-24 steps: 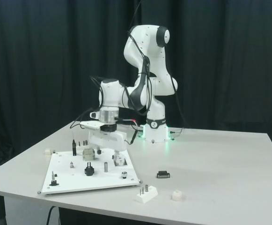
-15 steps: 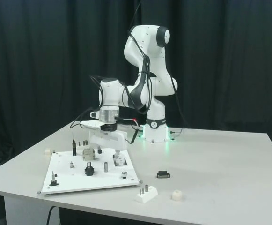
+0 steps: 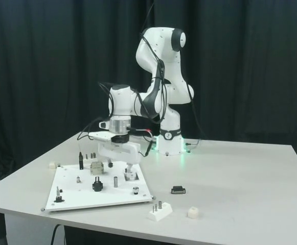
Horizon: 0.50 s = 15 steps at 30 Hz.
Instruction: Insert round peg 4.
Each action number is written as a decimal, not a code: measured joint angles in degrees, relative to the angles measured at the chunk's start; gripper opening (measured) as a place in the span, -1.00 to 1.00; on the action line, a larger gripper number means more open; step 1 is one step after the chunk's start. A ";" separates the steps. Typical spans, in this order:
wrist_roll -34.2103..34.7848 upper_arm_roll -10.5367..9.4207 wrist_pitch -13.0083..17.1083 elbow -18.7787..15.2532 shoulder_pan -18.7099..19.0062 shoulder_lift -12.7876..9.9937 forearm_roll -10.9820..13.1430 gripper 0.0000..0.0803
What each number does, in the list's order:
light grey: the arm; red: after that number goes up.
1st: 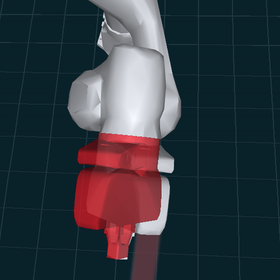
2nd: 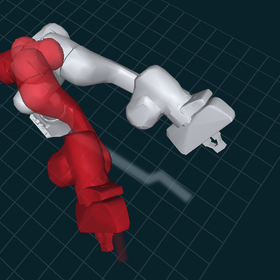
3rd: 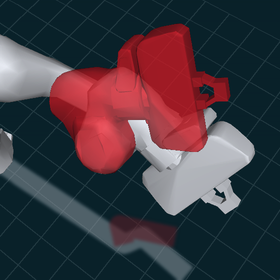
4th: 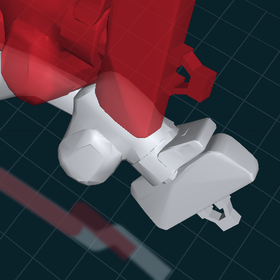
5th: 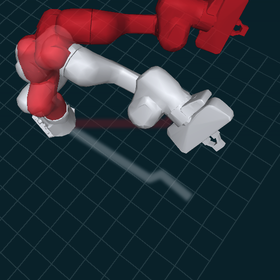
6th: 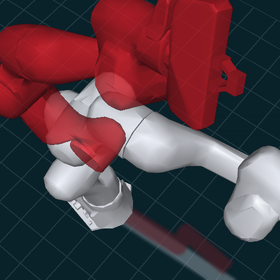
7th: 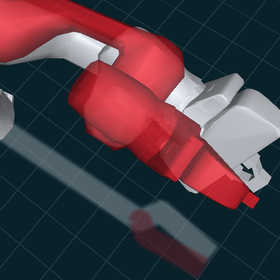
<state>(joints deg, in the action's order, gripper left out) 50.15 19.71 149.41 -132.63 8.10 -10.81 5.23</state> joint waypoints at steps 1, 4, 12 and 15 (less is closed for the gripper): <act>0.00 -0.10 -0.04 0.03 0.00 -0.03 0.00 0.99; 0.00 -0.40 -0.05 0.11 0.00 -0.19 0.00 0.99; -1.37 -0.91 -0.05 0.72 0.05 -1.20 -0.03 0.99; -2.13 -1.01 -0.05 1.05 0.05 -1.77 -0.03 0.99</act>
<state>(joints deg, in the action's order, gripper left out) 48.02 18.70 149.36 -131.58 8.15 -12.59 5.21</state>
